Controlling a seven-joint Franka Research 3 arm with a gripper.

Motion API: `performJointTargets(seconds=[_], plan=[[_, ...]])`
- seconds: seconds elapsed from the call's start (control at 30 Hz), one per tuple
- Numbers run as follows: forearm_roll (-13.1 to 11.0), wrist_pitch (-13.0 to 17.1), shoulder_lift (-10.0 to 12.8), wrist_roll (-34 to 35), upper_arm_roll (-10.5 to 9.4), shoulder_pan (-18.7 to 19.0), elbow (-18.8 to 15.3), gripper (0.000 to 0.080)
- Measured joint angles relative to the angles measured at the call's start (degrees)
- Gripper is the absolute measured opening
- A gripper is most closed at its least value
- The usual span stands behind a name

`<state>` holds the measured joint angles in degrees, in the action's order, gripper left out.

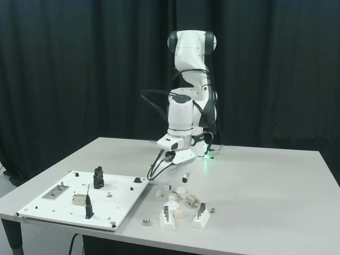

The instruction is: Pick waterproof.

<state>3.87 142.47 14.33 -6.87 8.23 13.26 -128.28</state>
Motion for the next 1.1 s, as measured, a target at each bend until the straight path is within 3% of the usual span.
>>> performJointTargets(seconds=[0.3, 0.57, 0.87, 1.1], plan=[[-1.82, -3.25, -0.08, 4.71, -1.77, 0.24, 0.23, 0.08], [-2.18, -3.61, -0.08, 8.93, -2.64, 1.35, 0.09, 0.08], [-1.9, -3.05, -0.07, 10.65, -2.63, 2.39, -0.66, 0.08], [-1.44, 0.1, 0.22, 11.59, -2.63, 2.44, -2.45, 0.08]])
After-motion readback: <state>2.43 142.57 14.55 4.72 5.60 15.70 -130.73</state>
